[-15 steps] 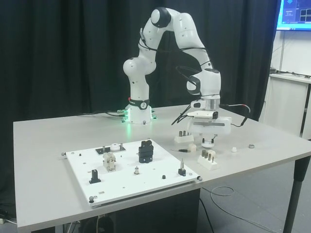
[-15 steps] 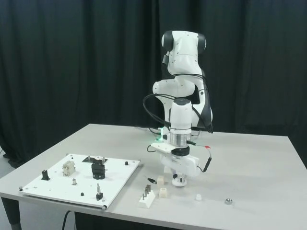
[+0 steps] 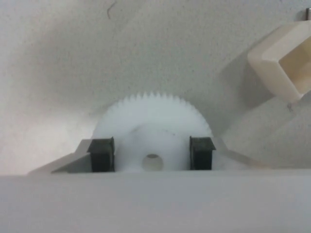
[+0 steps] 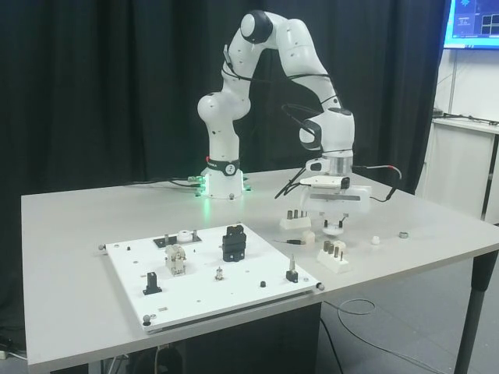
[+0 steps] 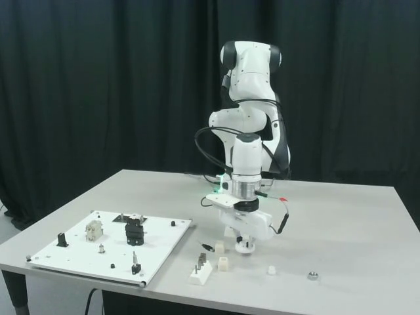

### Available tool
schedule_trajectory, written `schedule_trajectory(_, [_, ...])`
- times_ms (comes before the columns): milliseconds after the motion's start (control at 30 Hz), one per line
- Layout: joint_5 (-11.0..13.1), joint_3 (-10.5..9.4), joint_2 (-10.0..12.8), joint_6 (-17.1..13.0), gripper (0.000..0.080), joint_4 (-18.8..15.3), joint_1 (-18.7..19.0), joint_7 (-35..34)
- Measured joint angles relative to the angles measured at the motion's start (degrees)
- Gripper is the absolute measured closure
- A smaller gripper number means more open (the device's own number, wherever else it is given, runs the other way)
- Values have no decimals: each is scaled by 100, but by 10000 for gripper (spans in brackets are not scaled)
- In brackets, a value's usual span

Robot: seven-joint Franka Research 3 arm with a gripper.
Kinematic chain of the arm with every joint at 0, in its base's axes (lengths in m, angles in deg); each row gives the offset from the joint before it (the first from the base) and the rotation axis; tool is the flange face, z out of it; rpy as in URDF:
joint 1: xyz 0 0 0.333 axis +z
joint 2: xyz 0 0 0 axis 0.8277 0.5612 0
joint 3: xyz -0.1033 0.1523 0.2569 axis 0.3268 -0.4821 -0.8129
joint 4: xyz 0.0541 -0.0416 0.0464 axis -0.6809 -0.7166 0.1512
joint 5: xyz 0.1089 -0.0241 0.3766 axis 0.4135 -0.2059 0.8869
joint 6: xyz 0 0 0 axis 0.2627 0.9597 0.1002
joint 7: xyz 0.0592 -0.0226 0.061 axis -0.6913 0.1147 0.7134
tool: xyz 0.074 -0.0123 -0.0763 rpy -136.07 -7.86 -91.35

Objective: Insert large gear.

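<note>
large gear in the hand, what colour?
White. The large gear shows best in the wrist view, held between the hand's black fingertips.

Lower half of the large gear [image 3: 153,130] behind the tool body, pale block [image 3: 286,58] cut by the edge.

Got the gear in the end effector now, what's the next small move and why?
Probably lift straight up a little more, then head for the white board. The end effector is shut on the gear, which hangs just above the table, with small parts close beside it, so clearance comes first.
</note>
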Motion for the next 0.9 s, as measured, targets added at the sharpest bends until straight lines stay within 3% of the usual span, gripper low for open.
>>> schedule_trajectory(900, [-73, 1, 0, 9, 473, 0, -27, 0])
